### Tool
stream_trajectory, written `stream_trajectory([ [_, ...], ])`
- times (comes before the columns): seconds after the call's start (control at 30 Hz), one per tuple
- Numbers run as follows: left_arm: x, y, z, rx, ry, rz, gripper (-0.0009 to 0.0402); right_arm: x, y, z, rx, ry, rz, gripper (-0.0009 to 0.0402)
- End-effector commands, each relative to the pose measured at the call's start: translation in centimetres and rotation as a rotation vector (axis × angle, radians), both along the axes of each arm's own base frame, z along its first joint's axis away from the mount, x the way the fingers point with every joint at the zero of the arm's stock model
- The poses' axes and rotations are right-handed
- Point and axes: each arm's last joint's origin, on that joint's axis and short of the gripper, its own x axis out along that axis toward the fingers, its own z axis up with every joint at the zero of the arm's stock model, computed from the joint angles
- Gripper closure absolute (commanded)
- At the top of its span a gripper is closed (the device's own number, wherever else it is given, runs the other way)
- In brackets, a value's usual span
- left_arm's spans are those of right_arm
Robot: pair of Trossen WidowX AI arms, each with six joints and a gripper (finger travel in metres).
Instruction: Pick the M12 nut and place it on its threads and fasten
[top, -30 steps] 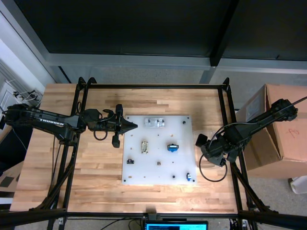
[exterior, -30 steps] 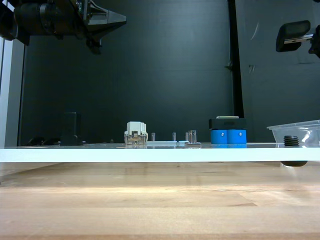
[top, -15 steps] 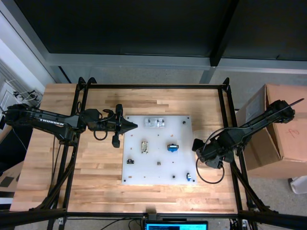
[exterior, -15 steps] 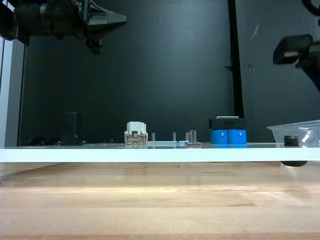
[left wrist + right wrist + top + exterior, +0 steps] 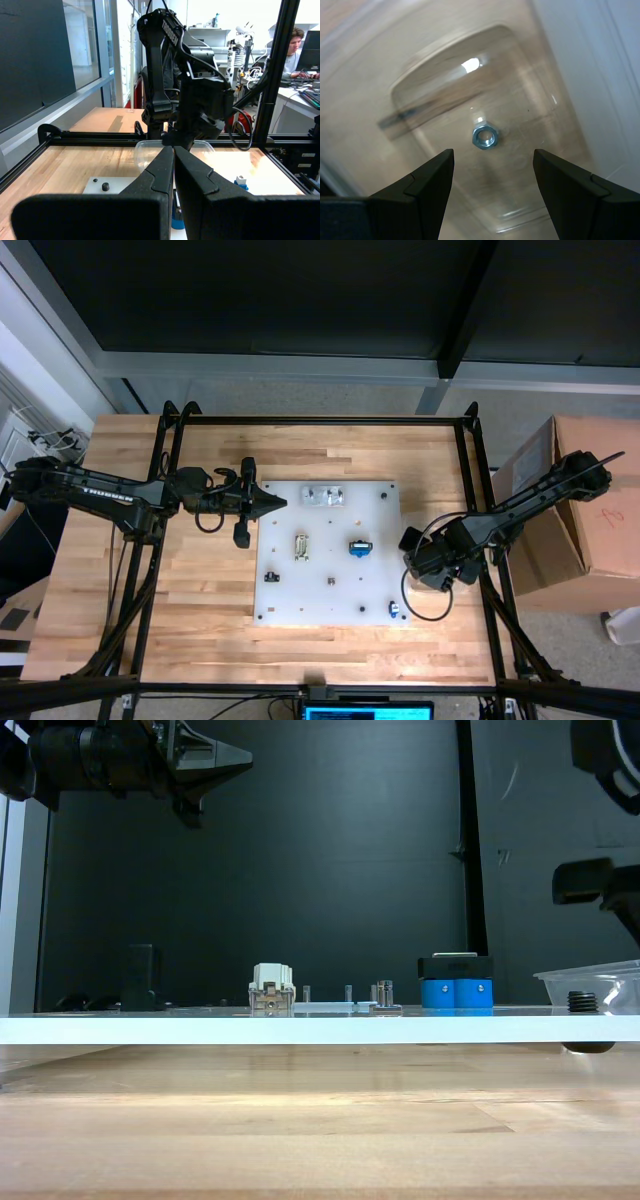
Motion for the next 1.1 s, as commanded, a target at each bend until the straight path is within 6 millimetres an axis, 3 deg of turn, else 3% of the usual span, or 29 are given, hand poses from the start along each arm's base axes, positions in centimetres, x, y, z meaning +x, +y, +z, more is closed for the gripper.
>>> stream_trajectory([
  [0.03, 0.0, 0.0, 0.0, 0.0, 0.0, 0.0, 0.0393, -0.2, -0.1, -0.7, 0.002, -0.006, -0.054, 0.0179],
  [0.3, 0.0, 0.0, 0.0, 0.0, 0.0, 0.0, 0.0393, -0.5, -0.3, -2.8, 0.025, -0.049, -0.073, 0.0188],
  [0.67, 0.0, 0.0, 0.0, 0.0, 0.0, 0.0, 0.0393, -0.9, -0.5, -3.6, 0.025, -0.049, -0.073, 0.021],
  [1.1, 0.0, 0.0, 0.0, 0.0, 0.0, 0.0, 0.0393, -0.9, -0.5, -3.6, 0.025, -0.049, -0.074, 0.0297],
])
